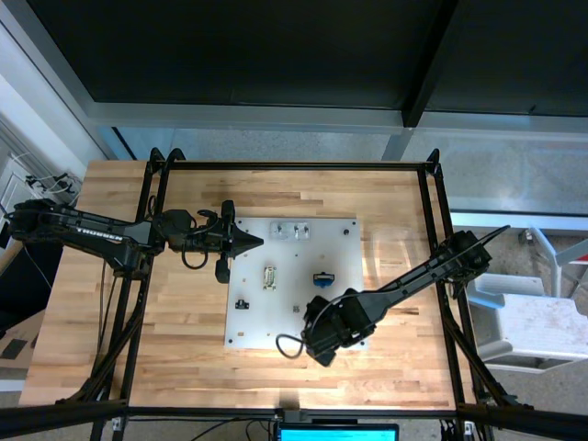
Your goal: Unfasten the M12 fastener and place in the container
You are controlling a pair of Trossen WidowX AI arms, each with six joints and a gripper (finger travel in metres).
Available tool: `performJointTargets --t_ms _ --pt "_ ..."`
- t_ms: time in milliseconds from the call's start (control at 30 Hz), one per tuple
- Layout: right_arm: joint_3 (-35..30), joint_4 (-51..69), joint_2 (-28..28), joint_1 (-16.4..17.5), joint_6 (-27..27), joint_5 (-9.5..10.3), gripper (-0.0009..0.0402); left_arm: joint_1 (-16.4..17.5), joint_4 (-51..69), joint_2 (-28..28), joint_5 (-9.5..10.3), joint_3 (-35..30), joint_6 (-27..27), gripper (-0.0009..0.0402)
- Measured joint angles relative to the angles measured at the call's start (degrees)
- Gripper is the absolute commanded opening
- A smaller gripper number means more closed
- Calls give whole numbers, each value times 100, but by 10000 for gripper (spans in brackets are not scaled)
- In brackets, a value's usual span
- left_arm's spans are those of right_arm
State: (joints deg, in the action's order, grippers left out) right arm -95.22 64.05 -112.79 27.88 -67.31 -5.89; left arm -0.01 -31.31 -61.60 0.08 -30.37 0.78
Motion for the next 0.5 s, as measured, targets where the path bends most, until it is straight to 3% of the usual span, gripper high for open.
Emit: performJointTargets --t_ms 300,500 --pt "-640 476 -455 -11 -1134 37 181 0 0 0 -2 0 -2 0" --pt "-1154 898 -896 -85 -1631 240 265 0 2 2 -2 0 -2 0"
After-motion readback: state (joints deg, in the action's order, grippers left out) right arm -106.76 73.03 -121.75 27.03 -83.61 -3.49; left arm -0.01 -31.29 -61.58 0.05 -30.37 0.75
